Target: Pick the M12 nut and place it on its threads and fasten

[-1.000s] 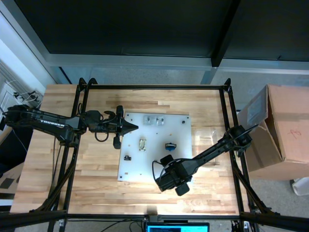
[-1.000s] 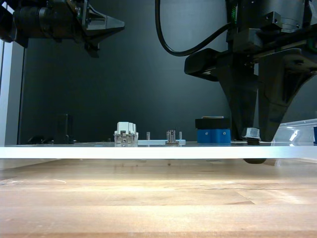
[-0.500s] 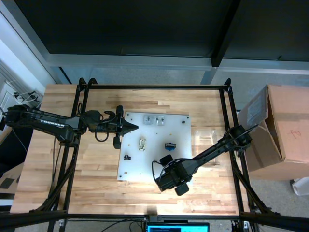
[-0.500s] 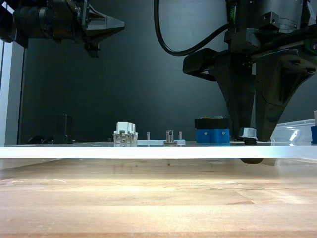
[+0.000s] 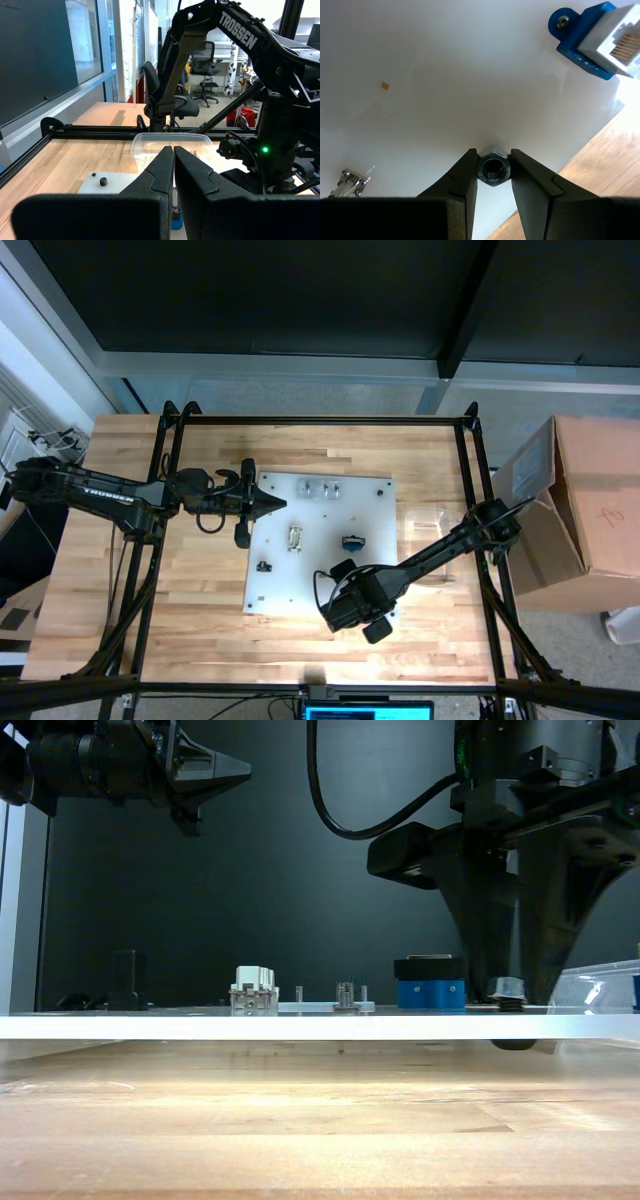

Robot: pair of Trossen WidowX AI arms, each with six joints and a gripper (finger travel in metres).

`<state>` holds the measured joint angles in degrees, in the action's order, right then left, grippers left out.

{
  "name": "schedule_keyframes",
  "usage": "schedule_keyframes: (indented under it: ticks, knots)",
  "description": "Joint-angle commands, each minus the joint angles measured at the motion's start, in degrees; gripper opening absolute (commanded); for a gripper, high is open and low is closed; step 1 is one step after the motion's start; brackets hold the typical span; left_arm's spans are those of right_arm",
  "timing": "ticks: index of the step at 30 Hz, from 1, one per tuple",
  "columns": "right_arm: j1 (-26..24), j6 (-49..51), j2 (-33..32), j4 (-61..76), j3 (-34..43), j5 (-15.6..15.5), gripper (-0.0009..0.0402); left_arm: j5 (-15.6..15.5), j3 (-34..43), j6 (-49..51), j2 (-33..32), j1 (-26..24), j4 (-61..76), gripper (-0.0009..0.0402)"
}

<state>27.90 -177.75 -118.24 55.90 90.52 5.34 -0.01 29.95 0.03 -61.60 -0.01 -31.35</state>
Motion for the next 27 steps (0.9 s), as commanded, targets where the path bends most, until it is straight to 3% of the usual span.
schedule_keyframes:
  ticks: [1,20,27]
  knots:
    - [0.09,0.33,0.28,1.7,-0.04,-1.05,0.0009,0.0,0.0,0.0,0.0,0.0,0.0,0.0]
    - [-0.35,1.97,0.33,7.32,4.33,-1.09,0.0009,0.0,0.0,-0.02,0.0,0.0,0.0,0.0]
    - [-1.57,3.61,-4.61,14.29,12.68,-1.97,0.0009,0.0,0.0,0.0,0.0,0.0,0.02,0.0]
